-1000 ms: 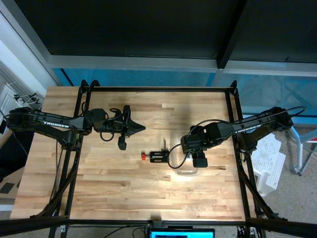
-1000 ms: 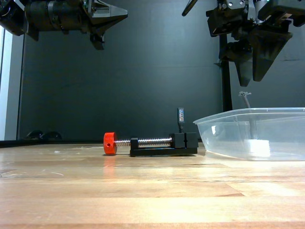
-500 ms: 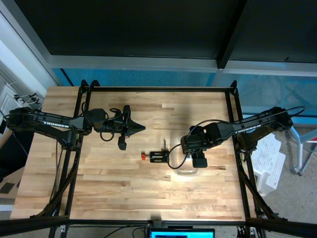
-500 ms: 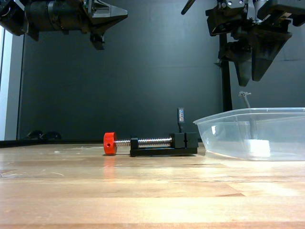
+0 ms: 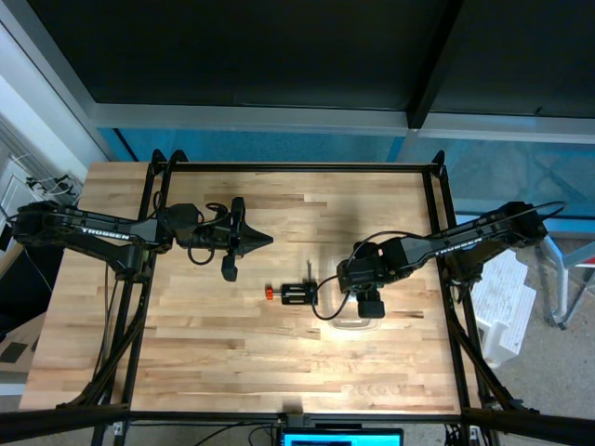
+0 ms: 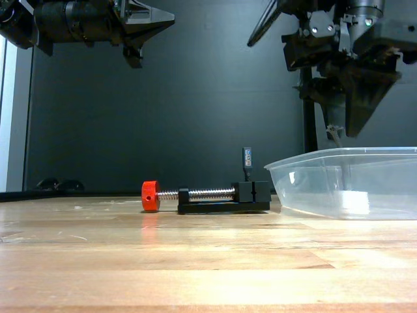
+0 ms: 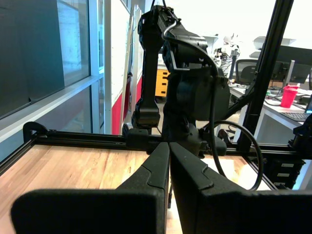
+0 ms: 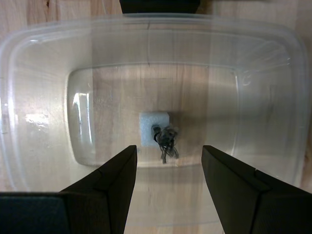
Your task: Pick the usb-c connector and install on the hub
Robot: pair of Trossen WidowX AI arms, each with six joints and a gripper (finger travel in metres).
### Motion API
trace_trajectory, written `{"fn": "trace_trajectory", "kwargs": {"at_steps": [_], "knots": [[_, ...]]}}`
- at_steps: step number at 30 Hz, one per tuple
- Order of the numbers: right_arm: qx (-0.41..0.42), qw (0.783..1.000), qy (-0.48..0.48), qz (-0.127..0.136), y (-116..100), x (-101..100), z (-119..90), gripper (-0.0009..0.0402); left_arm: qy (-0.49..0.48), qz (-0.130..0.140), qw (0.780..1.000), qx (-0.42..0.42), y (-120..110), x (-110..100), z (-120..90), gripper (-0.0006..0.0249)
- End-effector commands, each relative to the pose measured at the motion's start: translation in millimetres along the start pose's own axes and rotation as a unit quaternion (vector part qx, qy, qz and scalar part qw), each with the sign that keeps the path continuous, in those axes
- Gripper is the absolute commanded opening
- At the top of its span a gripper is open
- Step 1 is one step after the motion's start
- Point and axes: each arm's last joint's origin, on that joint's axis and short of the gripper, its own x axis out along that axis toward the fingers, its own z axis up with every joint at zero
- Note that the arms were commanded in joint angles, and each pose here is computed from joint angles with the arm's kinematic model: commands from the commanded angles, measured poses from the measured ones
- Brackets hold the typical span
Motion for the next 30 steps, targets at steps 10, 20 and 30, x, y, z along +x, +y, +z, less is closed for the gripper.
{"fn": "trace_trajectory", "kwargs": {"at_steps": [10,20,30], "knots": [[-0.006,1.000,0.005,-0.001,3.2,20.1,-1.5,0.0184,0.000,0.000,1.000,0.000,0.0,0.1,-0.1,0.0000],[-0.010,1.000,0.013,-0.002,5.1,31.5,1.4,0.0184,0.000,0.000,1.000,0.000,0.1,0.1,0.0,0.0000],[-0.020,1.000,0.022,0.000,6.3,46.0,-0.5,0.0182,0.000,0.000,1.000,0.000,0.0,0.1,-0.1,0.0000]]}}
